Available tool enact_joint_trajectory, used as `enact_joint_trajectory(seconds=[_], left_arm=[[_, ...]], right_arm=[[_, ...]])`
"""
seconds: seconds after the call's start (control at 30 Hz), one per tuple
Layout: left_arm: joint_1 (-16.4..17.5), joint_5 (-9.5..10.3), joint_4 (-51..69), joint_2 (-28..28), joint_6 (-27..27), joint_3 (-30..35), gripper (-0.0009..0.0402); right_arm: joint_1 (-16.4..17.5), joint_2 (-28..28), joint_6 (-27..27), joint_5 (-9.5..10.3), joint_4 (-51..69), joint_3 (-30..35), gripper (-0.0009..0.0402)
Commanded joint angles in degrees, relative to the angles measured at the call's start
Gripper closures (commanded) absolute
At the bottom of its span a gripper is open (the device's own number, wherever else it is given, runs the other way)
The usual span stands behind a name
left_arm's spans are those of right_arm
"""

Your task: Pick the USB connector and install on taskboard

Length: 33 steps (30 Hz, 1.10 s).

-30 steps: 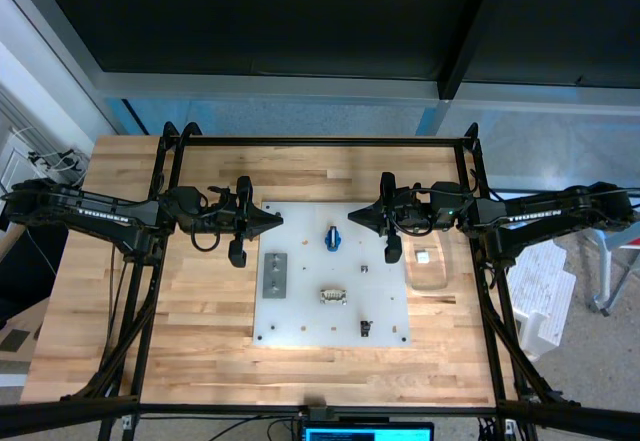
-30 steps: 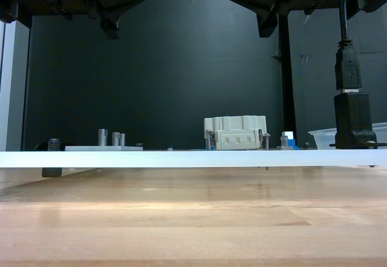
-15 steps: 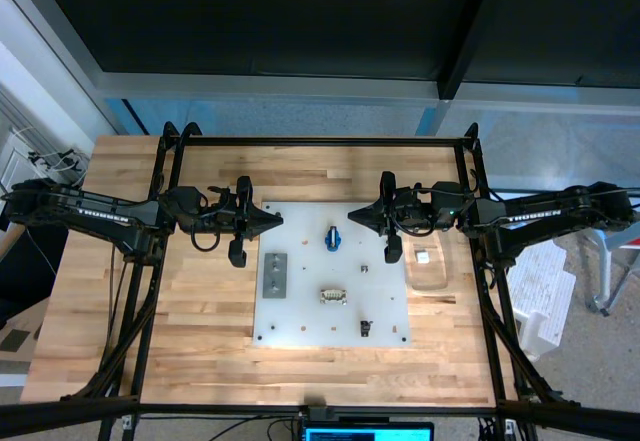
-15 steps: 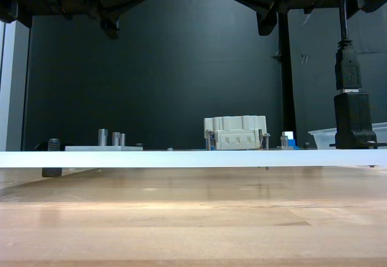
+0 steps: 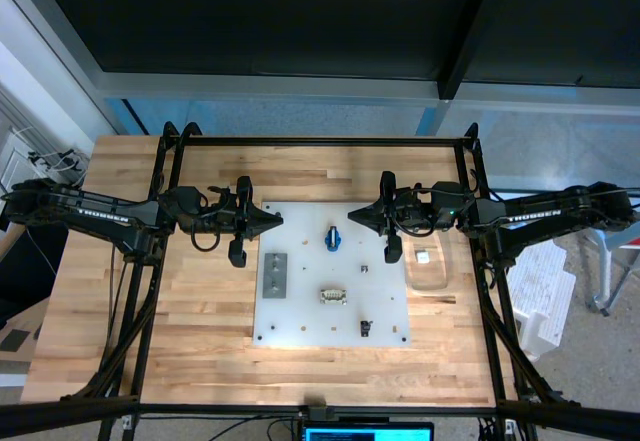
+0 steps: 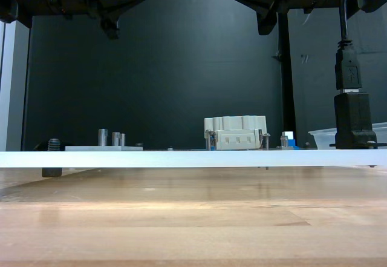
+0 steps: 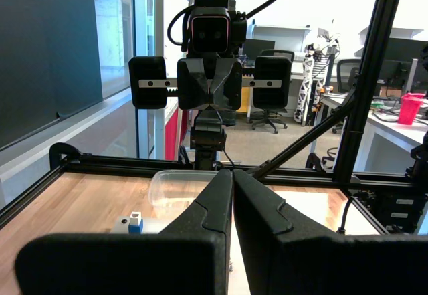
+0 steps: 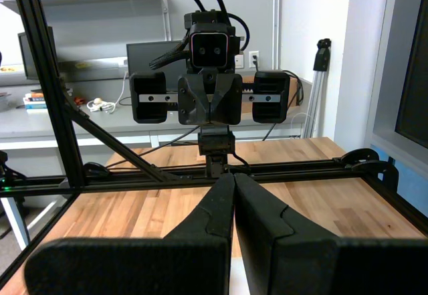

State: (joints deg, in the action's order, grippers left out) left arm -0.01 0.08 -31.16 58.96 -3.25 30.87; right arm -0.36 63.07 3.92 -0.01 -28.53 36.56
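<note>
Pale butcher-block planks make up the wooden desk (image 5: 180, 341), which is ringed by a black metal frame (image 5: 320, 142). On it lies the flat white square taskboard (image 5: 300, 316), a smooth matte plate.

By the board's near edge the small black USB connector (image 6: 349, 70) stands upright. It is seated on top of a blocky black socket (image 6: 354, 125), and a dark cord (image 6: 342, 25) rises from its top. Just behind and to the left sits the silvery, wide multi-pin connector (image 5: 333, 296), a cream ribbed body between metal posts. Farther left is the grey rectangular metal block (image 5: 274, 274) with its two holes. Beyond the middle of the board stands the glossy blue knob (image 5: 333, 238).

Off the board's right edge rests a clear, shallow plastic tray (image 5: 437, 283) with rounded corners. It holds one small white square piece (image 5: 424, 257).

High over the board's far part, the two arms point at each other. The left end effector (image 5: 278, 219) hangs above the far-left corner. Its tapered black fingers (image 7: 214, 205) are pressed flat together, with nothing between them. The right end effector (image 5: 352, 217) hangs near the blue knob but well above it. Its fingers (image 8: 217, 205) are likewise closed tip to tip on nothing. Neither touches the board or any part on it.
</note>
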Motion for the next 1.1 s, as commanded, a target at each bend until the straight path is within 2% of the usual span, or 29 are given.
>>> enact_joint_trajectory(seconds=[0.03,1.1], left_arm=[[0.02,-0.02,-0.02,0.00,0.02,0.00,0.0393],[0.02,-0.02,-0.02,0.00,0.02,0.00,0.0393]], right_arm=[[0.02,0.02,0.11,0.02,0.02,0.00,0.0393],[0.02,0.04,0.09,0.04,2.08,0.00,0.0393]])
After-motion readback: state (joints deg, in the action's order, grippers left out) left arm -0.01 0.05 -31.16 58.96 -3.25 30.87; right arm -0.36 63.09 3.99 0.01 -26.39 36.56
